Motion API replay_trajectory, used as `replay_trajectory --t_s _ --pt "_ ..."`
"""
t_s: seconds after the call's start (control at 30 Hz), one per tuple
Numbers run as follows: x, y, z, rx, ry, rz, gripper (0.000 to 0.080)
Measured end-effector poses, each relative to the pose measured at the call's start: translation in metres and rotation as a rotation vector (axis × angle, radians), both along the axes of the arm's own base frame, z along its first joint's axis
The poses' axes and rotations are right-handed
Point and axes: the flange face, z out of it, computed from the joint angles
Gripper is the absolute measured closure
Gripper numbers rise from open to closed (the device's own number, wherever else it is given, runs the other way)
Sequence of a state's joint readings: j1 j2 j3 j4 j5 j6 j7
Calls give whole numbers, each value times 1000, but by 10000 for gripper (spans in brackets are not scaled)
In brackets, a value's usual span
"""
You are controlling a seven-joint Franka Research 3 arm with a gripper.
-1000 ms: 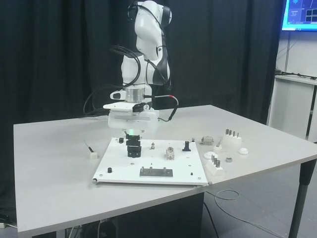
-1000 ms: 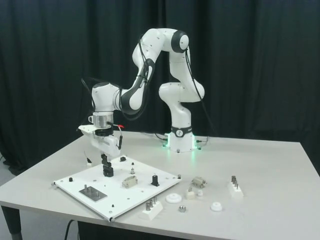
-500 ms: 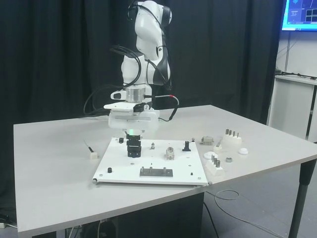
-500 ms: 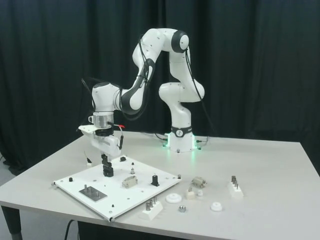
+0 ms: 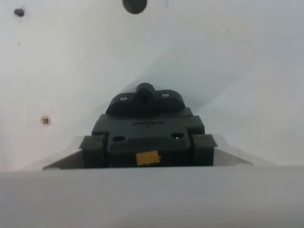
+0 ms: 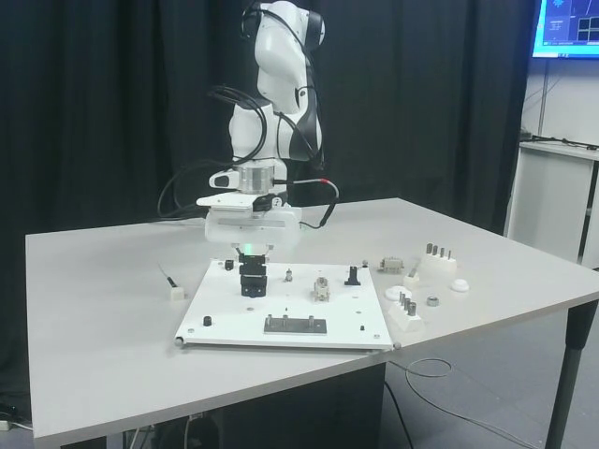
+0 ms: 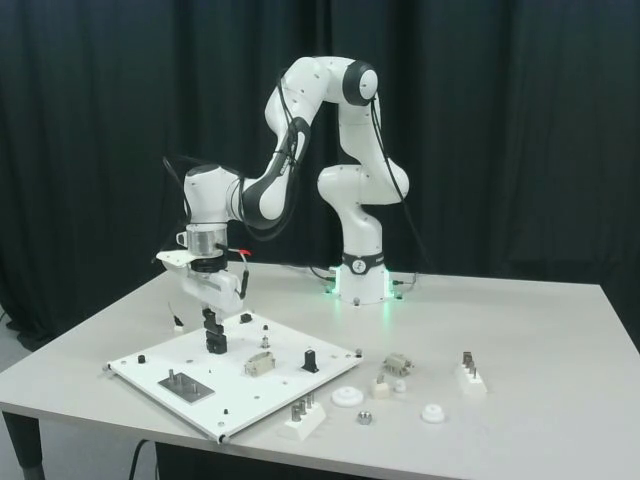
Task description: Insert D-SUB.
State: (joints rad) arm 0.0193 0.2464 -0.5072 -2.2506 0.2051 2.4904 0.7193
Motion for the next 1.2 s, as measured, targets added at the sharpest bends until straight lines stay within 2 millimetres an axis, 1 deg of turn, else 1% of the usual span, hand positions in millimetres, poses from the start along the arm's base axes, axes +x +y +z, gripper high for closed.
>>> replay_trajectory --t_s 1.2 --pt "0 1 0 1 1 20 422"
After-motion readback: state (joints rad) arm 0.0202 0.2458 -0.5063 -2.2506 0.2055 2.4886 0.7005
